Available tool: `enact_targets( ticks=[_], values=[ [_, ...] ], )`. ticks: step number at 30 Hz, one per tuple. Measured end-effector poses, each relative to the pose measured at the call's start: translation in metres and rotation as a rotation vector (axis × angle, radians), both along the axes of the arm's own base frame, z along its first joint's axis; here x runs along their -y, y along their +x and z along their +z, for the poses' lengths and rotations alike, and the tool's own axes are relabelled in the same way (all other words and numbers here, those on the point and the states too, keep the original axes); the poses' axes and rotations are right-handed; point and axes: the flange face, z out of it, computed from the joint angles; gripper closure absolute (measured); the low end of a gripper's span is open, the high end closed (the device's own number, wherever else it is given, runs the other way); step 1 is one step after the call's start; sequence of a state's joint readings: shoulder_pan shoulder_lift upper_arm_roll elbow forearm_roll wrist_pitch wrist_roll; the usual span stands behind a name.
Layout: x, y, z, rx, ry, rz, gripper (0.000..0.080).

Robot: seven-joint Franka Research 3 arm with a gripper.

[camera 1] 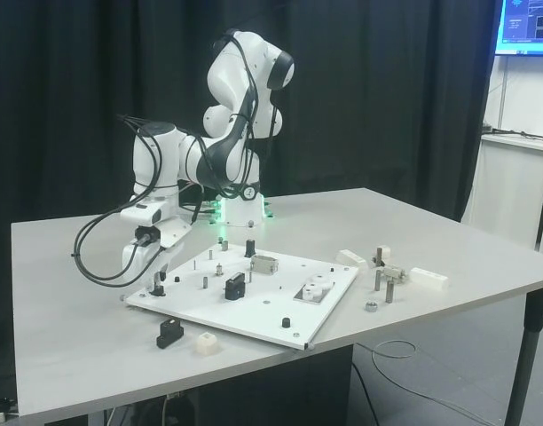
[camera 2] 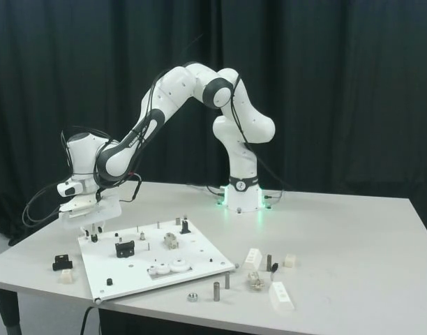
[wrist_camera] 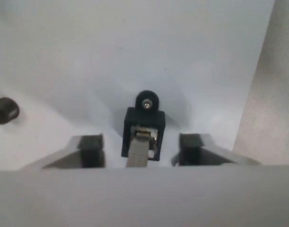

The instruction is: Remove Ethernet.

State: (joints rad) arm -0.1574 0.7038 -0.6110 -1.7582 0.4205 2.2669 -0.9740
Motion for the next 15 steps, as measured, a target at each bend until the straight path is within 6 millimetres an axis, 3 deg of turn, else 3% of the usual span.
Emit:
enact_targets(
  ticks=[1,8,9,10,11,15],
  values=[
    [0.0000,0.0000,0.0000,0.000,0.000,0.000,0.0438],
    [-0.0005,0.0005,0.0004,0.002,0.001,0.000,0.0438],
    [-0.0006,0.0005,0.0006,0.002,0.001,-0.002,0.0622],
    [-0.0006,0.0005,0.0005,0.002,0.001,-0.002,0.0622],
    [-0.0006,0.0005,0.0006,0.002,0.001,-0.002,0.0722],
    [-0.0006,0.0004,0.0006,0.002,0.002,-0.002,0.0722]
  ],
)
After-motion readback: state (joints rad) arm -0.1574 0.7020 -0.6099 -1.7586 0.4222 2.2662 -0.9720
